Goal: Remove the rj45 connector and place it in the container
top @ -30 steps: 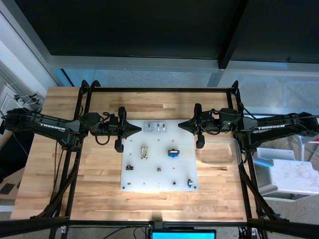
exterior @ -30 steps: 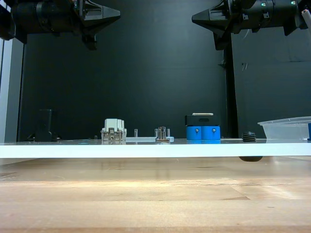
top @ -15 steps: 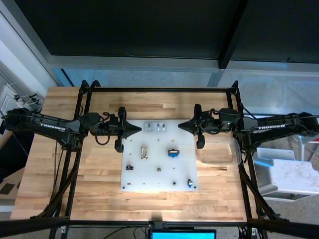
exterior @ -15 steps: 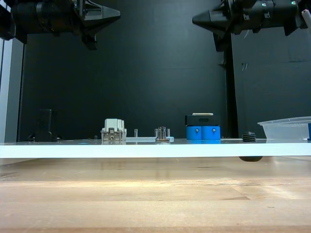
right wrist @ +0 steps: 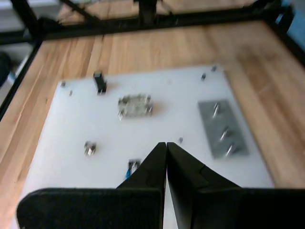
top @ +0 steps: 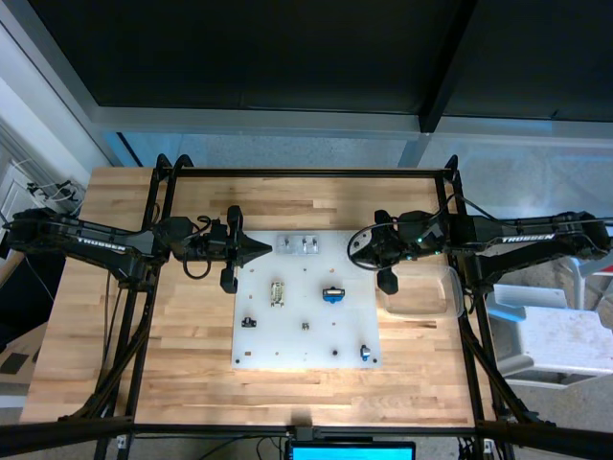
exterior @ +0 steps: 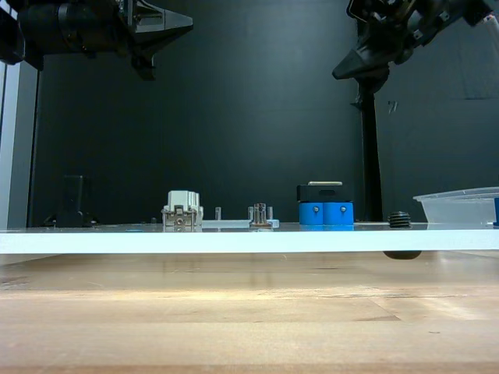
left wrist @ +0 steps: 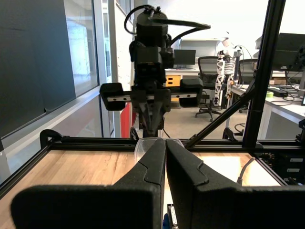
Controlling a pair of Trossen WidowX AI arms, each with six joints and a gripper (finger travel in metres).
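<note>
The rj45 connector [top: 365, 353] is a tiny dark plug with a bit of blue, seated near the front right corner of the white board [top: 287, 340]. The clear container [top: 450, 287] rests on the table against the board's right edge, its rim also visible in the low view [exterior: 460, 204]. My right gripper [top: 356, 251] is shut and empty, tilted nose-down high over the board's back right part [exterior: 337, 75]. My left gripper [top: 268, 247] is shut and empty, level and high over the board's back left corner [exterior: 191, 26]. The right wrist view shows the board [right wrist: 71, 124] but not the connector.
On the board stand a blue-and-black block connector [top: 332, 293], a silver metal connector [top: 278, 292], a grey plate with pins [top: 303, 244] and small dark fittings. A black frame [top: 306, 173] surrounds the wooden table.
My right gripper has tipped from level to nose-down and shifted slightly toward the board. The left arm has not moved.
</note>
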